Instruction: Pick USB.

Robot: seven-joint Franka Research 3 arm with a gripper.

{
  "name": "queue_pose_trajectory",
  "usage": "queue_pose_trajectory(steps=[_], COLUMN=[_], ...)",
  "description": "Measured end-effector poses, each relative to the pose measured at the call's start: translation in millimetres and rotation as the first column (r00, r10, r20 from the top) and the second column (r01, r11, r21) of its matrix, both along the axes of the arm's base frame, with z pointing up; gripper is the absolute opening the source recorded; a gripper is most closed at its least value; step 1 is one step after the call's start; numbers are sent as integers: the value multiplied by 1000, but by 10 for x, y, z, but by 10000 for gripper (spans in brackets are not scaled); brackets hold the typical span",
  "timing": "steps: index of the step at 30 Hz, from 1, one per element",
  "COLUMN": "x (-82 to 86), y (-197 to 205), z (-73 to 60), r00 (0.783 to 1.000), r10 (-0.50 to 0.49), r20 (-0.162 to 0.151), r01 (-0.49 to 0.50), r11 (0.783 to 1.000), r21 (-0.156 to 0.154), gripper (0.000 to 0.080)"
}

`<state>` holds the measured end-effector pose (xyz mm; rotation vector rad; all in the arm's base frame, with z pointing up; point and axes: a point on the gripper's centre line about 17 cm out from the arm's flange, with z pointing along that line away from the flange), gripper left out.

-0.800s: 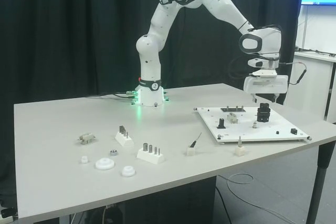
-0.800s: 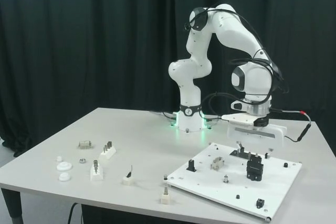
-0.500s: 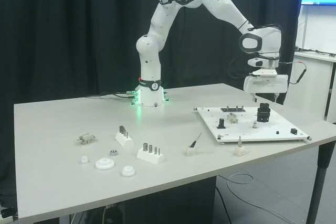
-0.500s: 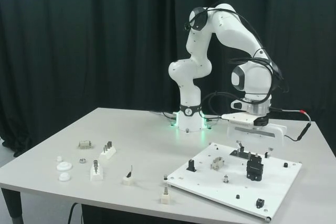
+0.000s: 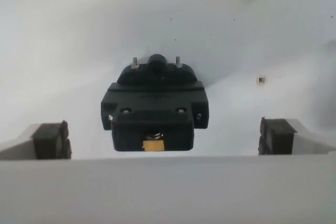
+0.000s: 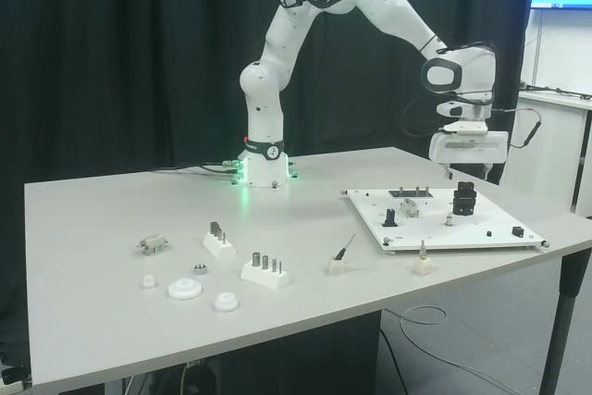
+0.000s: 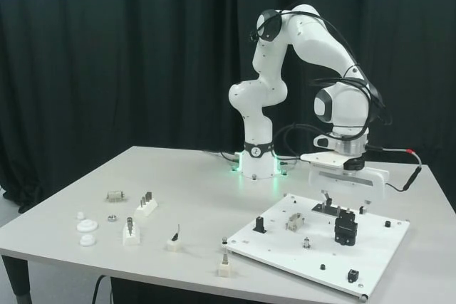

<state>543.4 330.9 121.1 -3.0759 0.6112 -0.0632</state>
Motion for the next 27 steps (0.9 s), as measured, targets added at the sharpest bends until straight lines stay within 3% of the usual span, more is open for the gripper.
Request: queue_pose_trajectory(steps=[14, 27], x=[56, 245], y=[-51, -430], z=[111, 392], r00=[1000, 999], r10=[-9, 32], r20=[12, 24], r01=[9, -30], r11=[1000, 998], r21=[-1, -61], gripper=[800, 800])
